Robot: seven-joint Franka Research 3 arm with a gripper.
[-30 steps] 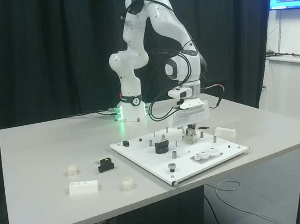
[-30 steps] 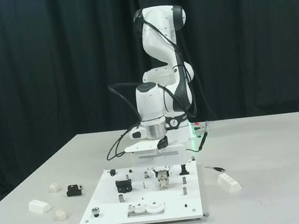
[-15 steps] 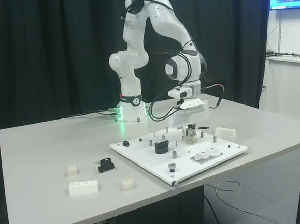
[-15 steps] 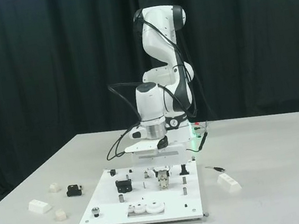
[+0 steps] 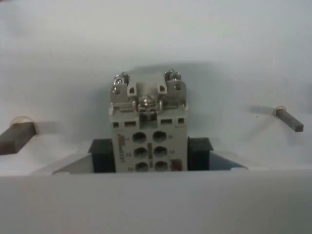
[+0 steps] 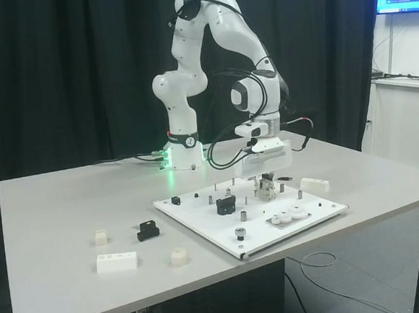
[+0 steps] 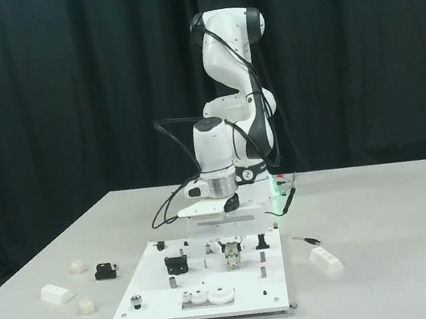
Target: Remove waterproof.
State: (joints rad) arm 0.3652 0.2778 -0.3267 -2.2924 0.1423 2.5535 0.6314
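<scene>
- Now the gripper (image 6: 266, 188) hangs low over the white board (image 6: 199, 214), its two black fingers (image 5: 103, 155) pressed against either side of the waterproof connector (image 5: 148, 130), so it has that block clamped between them.
- Seen from the wrist, the waterproof connector shows rows of round sockets on its face and screws on a metal bracket at its far end; it stands on the board near the middle.
- Close beside it on the board are short upright pins (image 6: 299, 193), and in the wrist view one grey peg (image 5: 288, 119) lies to one side of the block and another peg (image 5: 17, 137) to the other, both apart from it.
- Nearer the board's front edge sit white gears (image 7: 206, 296) in a row, a black block (image 7: 175, 265) and a small knurled cylinder (image 7: 137, 302).
- Off the board, on the grey table (image 6: 54, 212), lie a black clip (image 6: 148, 229), a long white block (image 6: 117, 262), two small white pieces (image 6: 100, 237) and (image 6: 178, 256), and on the other side another white block (image 7: 325, 259).
- Black cables (image 7: 173, 203) loop from the wrist beside the arm (image 7: 227, 75).
</scene>
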